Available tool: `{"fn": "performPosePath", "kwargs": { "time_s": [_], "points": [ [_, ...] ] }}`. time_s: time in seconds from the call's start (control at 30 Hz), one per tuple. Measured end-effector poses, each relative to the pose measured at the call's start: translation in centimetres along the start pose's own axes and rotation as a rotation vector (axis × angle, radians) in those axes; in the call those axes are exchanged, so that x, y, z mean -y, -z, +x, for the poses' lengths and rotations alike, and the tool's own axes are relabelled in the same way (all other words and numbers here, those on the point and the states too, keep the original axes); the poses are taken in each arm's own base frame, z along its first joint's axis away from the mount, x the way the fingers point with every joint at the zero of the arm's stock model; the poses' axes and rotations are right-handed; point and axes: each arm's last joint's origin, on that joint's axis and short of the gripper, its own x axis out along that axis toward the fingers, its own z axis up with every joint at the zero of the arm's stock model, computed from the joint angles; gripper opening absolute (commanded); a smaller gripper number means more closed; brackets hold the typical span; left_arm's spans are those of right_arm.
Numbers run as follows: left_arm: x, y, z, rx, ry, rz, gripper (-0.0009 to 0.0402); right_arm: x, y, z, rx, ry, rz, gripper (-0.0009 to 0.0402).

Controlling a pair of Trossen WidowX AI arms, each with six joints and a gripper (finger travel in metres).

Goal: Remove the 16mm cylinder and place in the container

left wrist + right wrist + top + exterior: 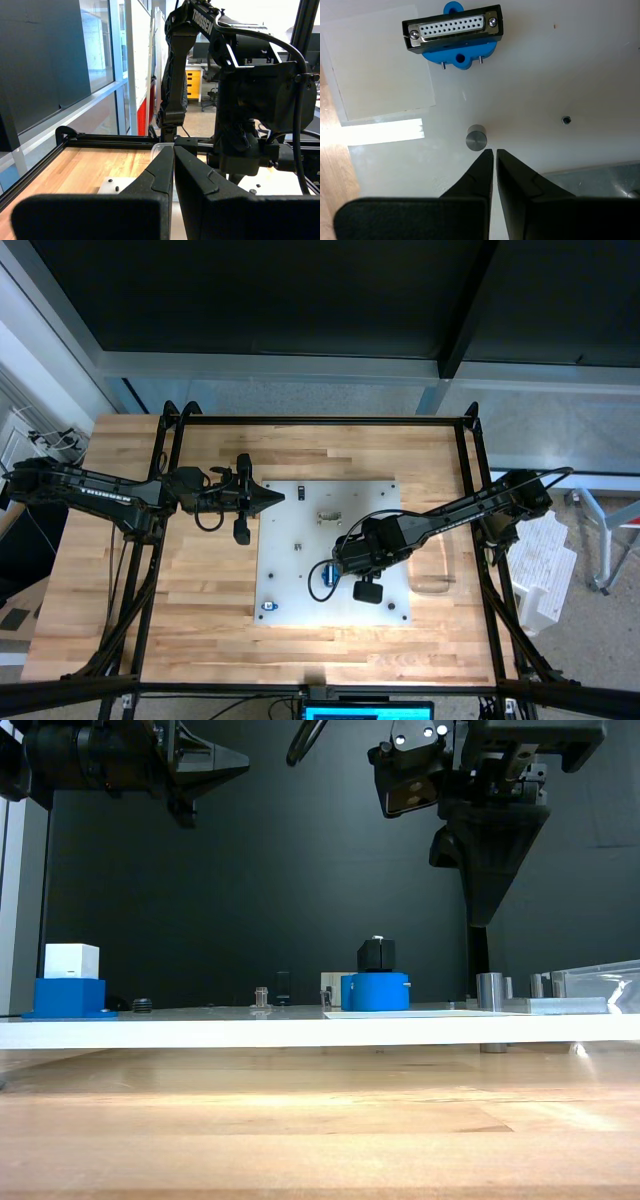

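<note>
Counted on the wooden table [80,570]: two arms, one white board [300,580], one 16mm cylinder [475,139], one container [432,588], one blue-and-black connector [452,32], one grey metal block [600,177], and one blue base [70,998] carrying one white cube [72,960].

For the 16mm cylinder: upright on the white board, near the grey metal block, apart from the blue-and-black connector. Not gripped.

For the right gripper [494,151]: lowered over the right half of the board, pointing down, tips just beside the cylinder. Two fingers, narrowed to a thin slit, holding nothing.

For the container: on the table against the right edge of the board, on the far side of the right arm from the cylinder.

For the left gripper [272,498]: held high near the far left corner of the board, pointing towards the right arm. Two fingers, pressed almost together, holding nothing.
</note>
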Motion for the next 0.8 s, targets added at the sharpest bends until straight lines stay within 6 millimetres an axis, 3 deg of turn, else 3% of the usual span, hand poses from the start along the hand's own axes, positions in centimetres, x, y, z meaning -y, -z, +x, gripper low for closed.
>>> {"fn": "performPosePath", "kwargs": {
  "time_s": [0.53,0.8],
  "points": [
    [0.0,0.0,0.0,0.0,0.0,0.0,0.0,-0.6,-0.1,0.9,-0.006,0.0,-0.015,0.0193],
    [0.0,0.0,0.0,0.0,0.0,0.0,0.0,-0.8,0.0,1.3,-0.009,0.002,-0.018,0.022]
  ]
}}
